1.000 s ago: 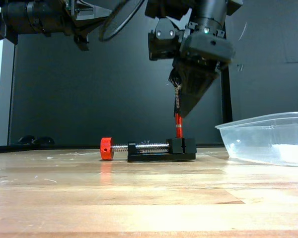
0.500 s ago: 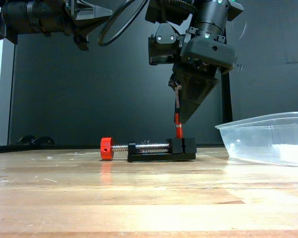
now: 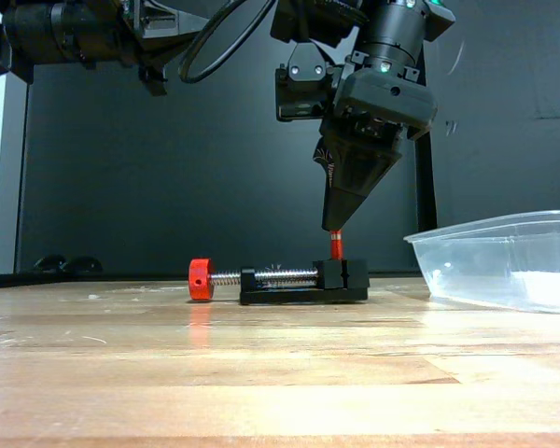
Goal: Remove the RCA connector from the receptacle and place in the container
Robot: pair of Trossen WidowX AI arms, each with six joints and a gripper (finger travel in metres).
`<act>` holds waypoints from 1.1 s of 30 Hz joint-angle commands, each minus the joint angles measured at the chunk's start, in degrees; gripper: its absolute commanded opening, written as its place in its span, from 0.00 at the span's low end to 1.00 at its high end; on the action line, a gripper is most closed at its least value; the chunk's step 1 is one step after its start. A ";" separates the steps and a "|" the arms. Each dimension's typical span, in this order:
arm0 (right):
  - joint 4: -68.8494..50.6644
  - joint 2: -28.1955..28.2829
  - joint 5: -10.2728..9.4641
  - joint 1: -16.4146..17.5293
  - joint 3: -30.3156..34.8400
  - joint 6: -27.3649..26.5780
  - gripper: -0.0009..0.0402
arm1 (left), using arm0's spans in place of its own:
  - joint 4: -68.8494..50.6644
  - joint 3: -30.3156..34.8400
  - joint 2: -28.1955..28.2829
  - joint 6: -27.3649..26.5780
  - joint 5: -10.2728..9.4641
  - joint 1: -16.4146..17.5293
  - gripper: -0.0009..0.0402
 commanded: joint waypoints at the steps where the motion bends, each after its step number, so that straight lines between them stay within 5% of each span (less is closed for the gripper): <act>1: -0.02 -0.04 0.09 0.00 -0.15 0.02 0.16 | 0.00 0.00 0.02 0.00 0.02 0.00 0.02; 8: -0.04 -0.04 0.09 -0.02 -0.20 0.00 0.02 | 0.00 0.00 0.02 0.00 0.02 0.00 0.02; 33: -0.83 -4.57 0.07 0.00 -0.15 0.04 0.02 | 0.00 0.00 0.02 0.00 0.02 0.00 0.02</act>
